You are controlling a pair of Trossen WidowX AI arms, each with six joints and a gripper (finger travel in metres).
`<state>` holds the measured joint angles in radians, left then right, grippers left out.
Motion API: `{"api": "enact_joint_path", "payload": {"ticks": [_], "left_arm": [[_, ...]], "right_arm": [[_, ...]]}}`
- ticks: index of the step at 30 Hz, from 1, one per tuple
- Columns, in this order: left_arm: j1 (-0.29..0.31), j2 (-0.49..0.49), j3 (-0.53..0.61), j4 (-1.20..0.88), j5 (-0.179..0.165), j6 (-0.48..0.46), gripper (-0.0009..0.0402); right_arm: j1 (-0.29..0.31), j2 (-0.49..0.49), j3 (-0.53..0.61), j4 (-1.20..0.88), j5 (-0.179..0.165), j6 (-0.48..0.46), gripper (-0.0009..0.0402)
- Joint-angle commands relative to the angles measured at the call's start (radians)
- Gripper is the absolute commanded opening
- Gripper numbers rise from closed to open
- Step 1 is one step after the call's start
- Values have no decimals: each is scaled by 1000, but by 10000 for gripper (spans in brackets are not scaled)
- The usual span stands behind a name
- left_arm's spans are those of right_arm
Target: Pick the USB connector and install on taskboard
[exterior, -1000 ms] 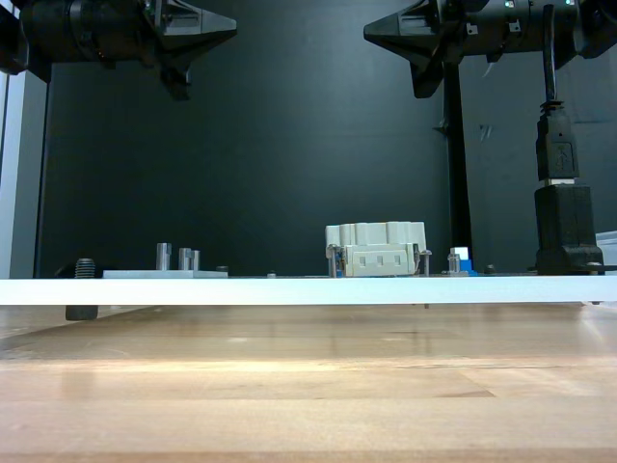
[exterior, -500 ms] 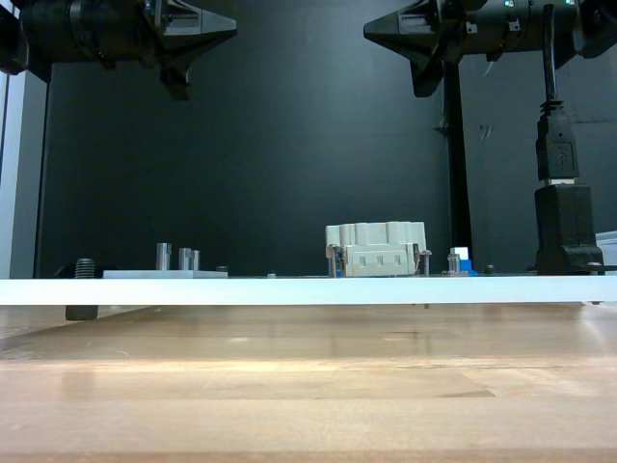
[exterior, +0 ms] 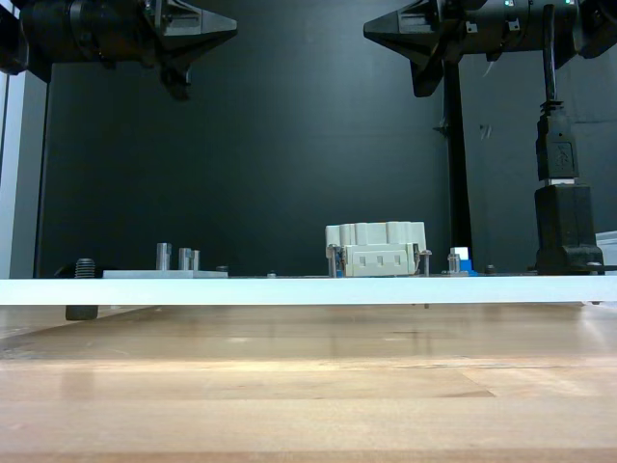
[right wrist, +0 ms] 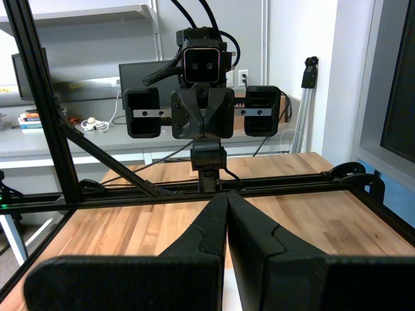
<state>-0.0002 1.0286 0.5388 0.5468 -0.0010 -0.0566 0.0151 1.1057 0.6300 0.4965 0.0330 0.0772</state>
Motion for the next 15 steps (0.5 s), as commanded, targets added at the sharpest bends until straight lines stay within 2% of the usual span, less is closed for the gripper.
{"api": "enact_joint_path", "payload": {"ticks": [1,15], "left_arm": [[0,0,0,0,0,0,0],[0,0,0,0,0,0,0]], "right_arm": [[0,0,1,0,1,-8,0],[0,0,1,9,1,-8,0]]}}
